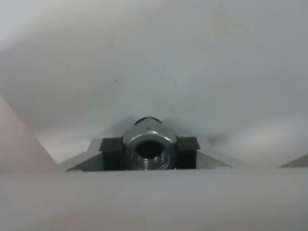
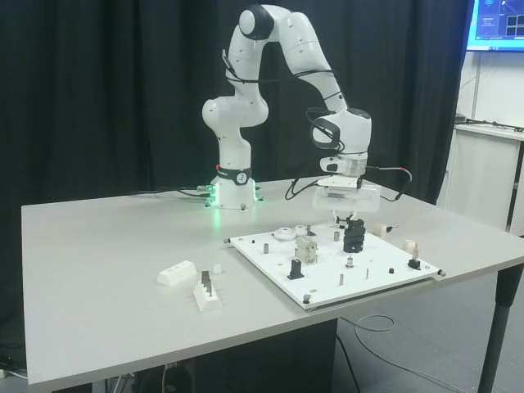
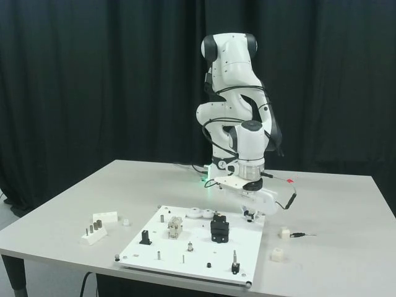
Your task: Insert bolt 4.
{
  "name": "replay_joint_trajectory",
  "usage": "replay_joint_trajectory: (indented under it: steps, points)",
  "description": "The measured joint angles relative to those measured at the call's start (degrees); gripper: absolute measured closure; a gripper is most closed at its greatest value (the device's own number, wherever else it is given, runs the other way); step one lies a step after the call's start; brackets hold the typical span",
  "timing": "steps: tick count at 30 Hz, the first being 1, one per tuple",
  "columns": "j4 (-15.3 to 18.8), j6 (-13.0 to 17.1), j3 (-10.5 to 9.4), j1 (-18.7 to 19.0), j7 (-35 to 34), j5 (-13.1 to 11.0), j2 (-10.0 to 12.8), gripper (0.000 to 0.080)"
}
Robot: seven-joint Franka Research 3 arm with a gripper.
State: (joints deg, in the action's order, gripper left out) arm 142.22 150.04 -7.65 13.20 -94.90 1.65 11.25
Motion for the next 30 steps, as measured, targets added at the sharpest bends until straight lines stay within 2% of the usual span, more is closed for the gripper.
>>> replay_joint_trajectory:
  steps: [19, 30]
  points:
    - [0.03, 0.27, -0.06, 0.01, -13.41, -0.1, 0.03, 0.0578]
    - [0.03, 0.33, -0.05, 0.01, -16.62, -0.1, 0.04, 0.0578]
